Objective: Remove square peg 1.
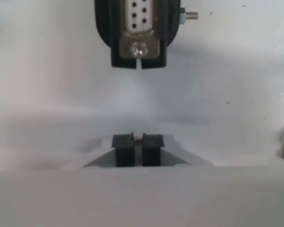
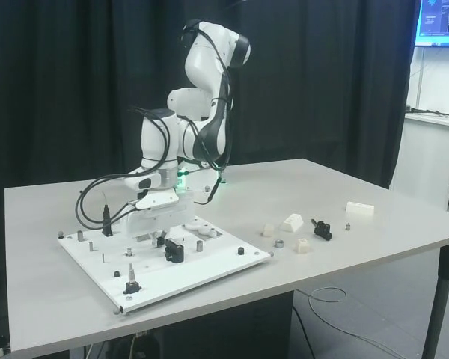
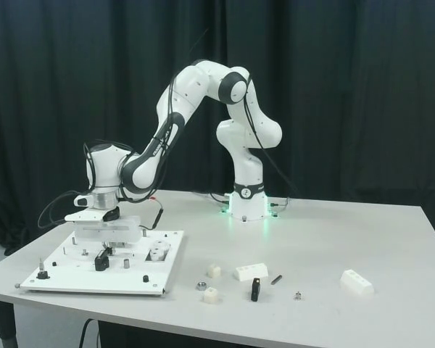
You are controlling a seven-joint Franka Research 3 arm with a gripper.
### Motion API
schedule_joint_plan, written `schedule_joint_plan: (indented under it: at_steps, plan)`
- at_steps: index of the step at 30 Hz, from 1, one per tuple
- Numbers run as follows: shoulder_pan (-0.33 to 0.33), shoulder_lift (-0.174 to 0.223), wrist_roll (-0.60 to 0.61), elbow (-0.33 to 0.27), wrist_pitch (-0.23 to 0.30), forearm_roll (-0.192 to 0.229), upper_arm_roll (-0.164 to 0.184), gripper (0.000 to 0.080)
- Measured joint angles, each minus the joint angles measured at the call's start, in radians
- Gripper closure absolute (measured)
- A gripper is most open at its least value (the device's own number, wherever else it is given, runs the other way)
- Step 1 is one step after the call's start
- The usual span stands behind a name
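Grey table (image 2: 382,196) is carrying a white board (image 2: 209,271) at its near corner, and the gripper (image 1: 137,149) is hanging low over that board. Its two black fingers (image 1: 123,147) are sitting drawn almost together, clenching a narrow upright piece, square peg 1 (image 1: 137,140). Only a thin sliver of the peg is showing in the slit between the pads, so its shape and finish are staying hidden. Just beyond it on the board, one multi-pin connector (image 1: 141,16) is sitting in a black holder (image 1: 114,45). Farther along the table, apart from the board, four white blocks (image 3: 250,272) are lying scattered, along with one black piece (image 3: 255,288), one small nut (image 3: 200,286) and one short pin (image 3: 276,279). Behind them the white arm (image 3: 203,83) is arching over from its base, and a black curtain (image 3: 348,87) is hanging across the back.
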Motion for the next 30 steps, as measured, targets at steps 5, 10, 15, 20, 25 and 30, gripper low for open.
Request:
schedule_joint_plan:
  at_steps: [5, 10, 15, 20, 25, 30]
  plan:
    - [-0.003, 0.000, -0.018, 0.004, -0.008, 0.009, 0.000, 0.0770]
    - [-0.006, 0.000, -0.030, 0.012, -0.021, 0.015, -0.001, 0.0770]
    - [-0.007, -0.002, -0.030, 0.020, -0.041, 0.016, -0.004, 0.0770]
    - [-0.007, -0.010, -0.030, 0.023, -0.056, 0.016, -0.009, 0.0770]
    - [-0.007, -0.019, -0.030, 0.025, -0.070, 0.016, -0.013, 0.0770]
    - [-0.007, -0.032, -0.030, 0.027, -0.081, 0.016, -0.016, 0.0770]
